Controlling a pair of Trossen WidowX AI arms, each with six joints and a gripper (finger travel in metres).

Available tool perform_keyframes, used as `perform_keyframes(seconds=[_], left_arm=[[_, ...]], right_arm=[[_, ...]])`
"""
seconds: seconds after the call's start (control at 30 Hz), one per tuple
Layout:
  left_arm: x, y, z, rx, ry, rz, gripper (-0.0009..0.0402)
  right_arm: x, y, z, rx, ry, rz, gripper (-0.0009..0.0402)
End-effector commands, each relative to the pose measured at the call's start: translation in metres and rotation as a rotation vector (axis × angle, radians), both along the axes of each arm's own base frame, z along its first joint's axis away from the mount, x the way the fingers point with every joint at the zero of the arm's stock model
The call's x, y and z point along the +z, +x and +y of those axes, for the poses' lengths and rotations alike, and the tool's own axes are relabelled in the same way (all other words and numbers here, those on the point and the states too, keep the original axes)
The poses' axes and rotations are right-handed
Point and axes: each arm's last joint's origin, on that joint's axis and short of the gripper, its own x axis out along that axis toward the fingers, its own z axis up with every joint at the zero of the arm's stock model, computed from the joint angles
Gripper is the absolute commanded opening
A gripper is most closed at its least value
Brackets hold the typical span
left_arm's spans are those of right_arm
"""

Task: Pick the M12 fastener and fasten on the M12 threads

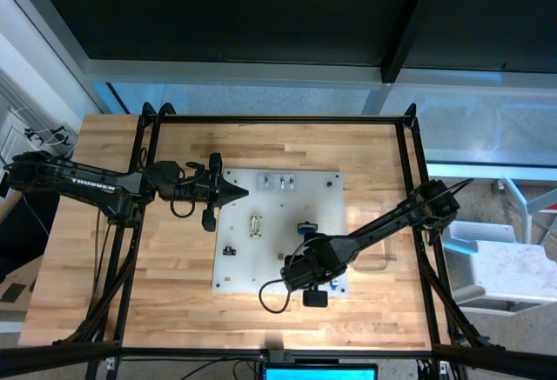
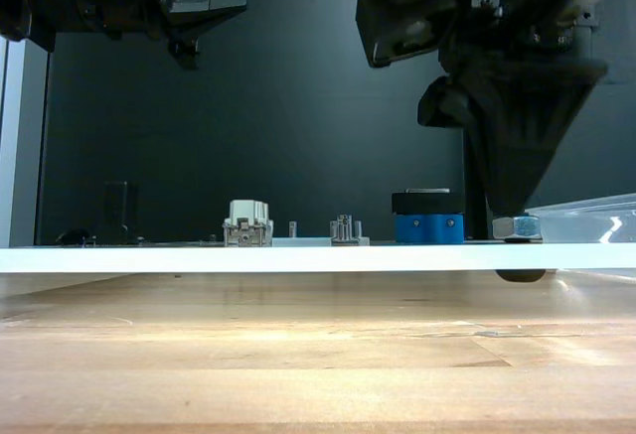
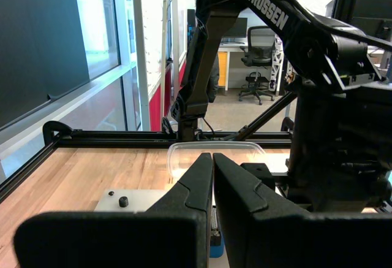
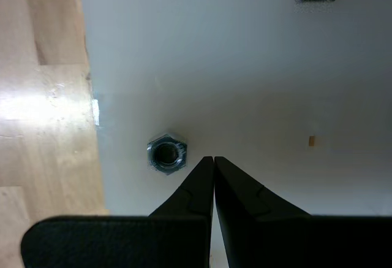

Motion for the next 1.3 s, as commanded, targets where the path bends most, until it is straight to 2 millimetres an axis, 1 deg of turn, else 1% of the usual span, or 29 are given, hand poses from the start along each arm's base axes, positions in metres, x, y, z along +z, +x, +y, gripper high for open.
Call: perform_keyframes(seconds=[0.03, 0.5, 0.53, 0.63, 0.7, 1.07, 1.3], left_arm=[[0.0, 0.0, 0.0, 0.0, 0.0, 0.0, 0.0], [0.0, 0.0, 0.0, 0.0, 0.0, 0.0, 0.0], [0.0, 0.0, 0.0, 0.0, 0.0, 0.0, 0.0], [0.0, 0.0, 0.0, 0.0, 0.0, 0.0, 0.0], [0.0, 0.0, 0.0, 0.0, 0.0, 0.0, 0.0], [0.0, 0.0, 0.0, 0.0, 0.0, 0.0, 0.0], [0.0, 0.0, 0.0, 0.0, 0.0, 0.0, 0.0]], right_arm=[[-0.002, 0.001, 0.0, 0.001, 0.009, 0.0, 0.0], [-0.004, 0.0, 0.001, 0.01, 0.047, 0.015, 0.0], [-0.004, -0.001, 0.002, 0.026, 0.083, 0.033, 0.0], [-0.003, -0.004, 0.009, 0.132, 0.301, 0.127, 0.0], [-0.002, -0.005, 0.01, 0.161, 0.359, 0.153, 0.0], [0.0, -0.004, 0.007, 0.139, 0.253, 0.116, 0.0], [0.005, -0.002, 0.001, 0.064, 0.073, 0.047, 0.0]])
